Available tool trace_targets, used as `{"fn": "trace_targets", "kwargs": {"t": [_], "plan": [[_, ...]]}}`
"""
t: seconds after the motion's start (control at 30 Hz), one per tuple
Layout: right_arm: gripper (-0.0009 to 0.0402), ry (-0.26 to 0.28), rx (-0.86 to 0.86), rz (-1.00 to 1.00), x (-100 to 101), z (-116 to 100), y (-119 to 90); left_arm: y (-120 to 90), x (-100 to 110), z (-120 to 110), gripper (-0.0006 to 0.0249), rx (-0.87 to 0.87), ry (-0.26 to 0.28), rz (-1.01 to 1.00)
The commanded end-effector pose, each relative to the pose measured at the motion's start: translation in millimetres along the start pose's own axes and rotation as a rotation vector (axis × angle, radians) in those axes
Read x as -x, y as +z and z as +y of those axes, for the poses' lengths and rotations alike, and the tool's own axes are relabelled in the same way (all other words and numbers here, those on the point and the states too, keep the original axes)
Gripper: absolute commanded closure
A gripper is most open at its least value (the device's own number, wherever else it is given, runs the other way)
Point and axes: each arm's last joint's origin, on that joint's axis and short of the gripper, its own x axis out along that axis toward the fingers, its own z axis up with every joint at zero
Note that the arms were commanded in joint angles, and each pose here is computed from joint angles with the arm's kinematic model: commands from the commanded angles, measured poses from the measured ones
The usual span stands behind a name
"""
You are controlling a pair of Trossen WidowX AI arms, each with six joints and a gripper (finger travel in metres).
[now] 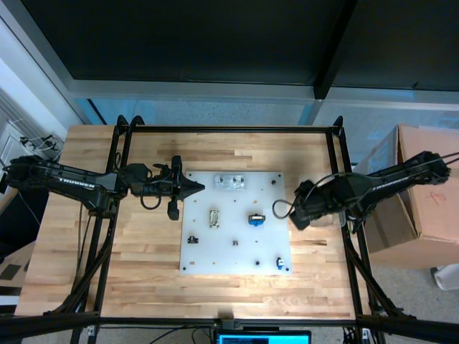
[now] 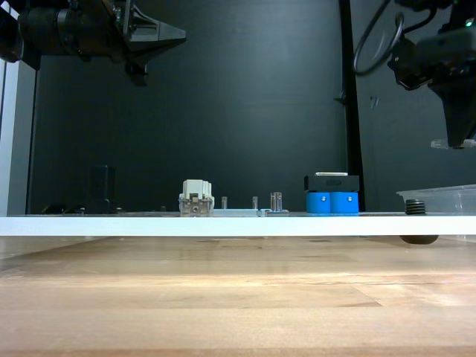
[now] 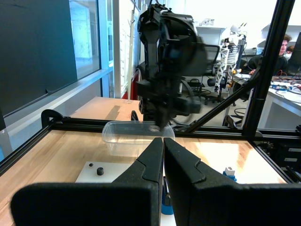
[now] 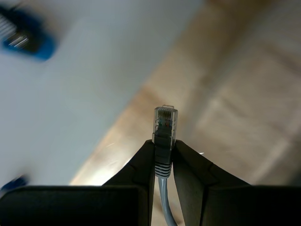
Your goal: Remove the RJ45 connector from the taskboard and place in the container
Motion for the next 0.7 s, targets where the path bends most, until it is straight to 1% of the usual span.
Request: {"fn": "trace_targets", "kwargs": {"t": [0.03,0.1,0.2,0.3,0.47,0.53,0.57,0.63,0.7], "plan": [[0.0391,-0.082,-0.027,0.015,1.2,-17.4,5.2,0.1,0.0,0.1,0.0243,0.000,0.000,0.000],[0.0380,-0.126,-0.012,0.032,0.6,-25.8,6.4,0.1,0.0,0.0,0.0243,0.000,0.000,0.000],[0.0344,-0.150,-0.010,0.042,-3.6,-31.6,6.8,0.1,0.0,0.0,0.0243,0.000,0.000,0.000],[0.0288,-0.150,-0.009,0.043,-7.3,-32.6,5.8,0.1,0.0,0.0,0.0243,0.000,0.000,0.000],[0.0193,-0.132,-0.015,0.030,-7.4,-31.9,6.5,0.1,0.0,0.1,0.0243,0.000,0.000,0.000],[0.0165,-0.111,0.004,0.003,-5.4,-30.4,8.3,0.1,0.0,0.0,0.0243,0.000,0.000,0.000],[0.0155,-0.087,0.012,-0.017,-3.6,-28.6,9.8,0.1,0.0,0.1,0.0243,0.000,0.000,0.000],[0.0142,-0.024,0.043,-0.050,0.9,-22.9,13.6,0.1,0.0,0.0,0.0243,0.000,0.000,0.000],[0.0140,0.037,0.090,-0.088,6.5,-16.4,17.8,0.1,0.0,0.1,0.0243,0.000,0.000,0.000]]}}
